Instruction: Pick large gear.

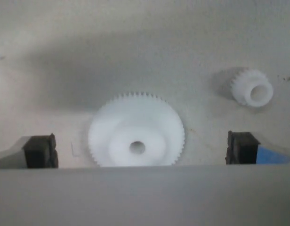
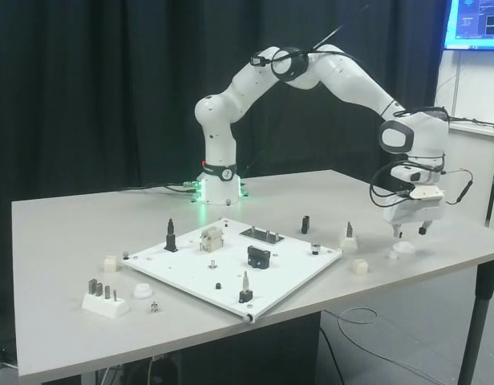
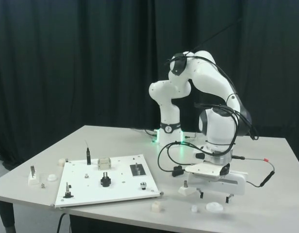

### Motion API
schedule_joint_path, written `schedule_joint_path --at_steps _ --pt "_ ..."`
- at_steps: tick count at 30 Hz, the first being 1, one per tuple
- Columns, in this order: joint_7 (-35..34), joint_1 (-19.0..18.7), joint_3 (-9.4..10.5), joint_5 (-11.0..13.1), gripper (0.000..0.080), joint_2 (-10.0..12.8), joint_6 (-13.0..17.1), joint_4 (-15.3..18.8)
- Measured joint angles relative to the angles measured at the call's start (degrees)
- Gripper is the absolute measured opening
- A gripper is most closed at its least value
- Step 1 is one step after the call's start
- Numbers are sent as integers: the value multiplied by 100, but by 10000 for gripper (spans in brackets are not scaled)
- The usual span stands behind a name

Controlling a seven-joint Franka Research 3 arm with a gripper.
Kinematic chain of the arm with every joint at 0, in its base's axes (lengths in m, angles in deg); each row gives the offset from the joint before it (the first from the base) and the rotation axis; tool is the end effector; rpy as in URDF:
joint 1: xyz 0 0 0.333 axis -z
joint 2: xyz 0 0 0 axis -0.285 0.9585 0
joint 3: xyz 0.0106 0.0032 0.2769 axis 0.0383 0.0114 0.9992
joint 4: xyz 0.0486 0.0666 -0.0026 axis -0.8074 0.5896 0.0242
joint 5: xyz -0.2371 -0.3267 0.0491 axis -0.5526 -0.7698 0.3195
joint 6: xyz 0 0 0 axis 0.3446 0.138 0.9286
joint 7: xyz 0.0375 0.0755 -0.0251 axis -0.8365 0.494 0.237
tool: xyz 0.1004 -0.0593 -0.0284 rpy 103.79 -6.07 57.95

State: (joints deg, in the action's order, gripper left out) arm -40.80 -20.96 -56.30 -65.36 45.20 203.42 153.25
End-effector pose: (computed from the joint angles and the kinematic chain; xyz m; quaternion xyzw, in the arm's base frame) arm 0.6553 0.2709 0.1772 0.9123 -0.4087 -0.0044 0.0258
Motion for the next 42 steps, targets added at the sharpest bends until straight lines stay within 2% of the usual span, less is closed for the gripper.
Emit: schedule_joint_path --at_steps 18,42 --pt "-1 -1 95 188 800 8 39 154" --pt "-50 30 127 254 800 51 439 345"
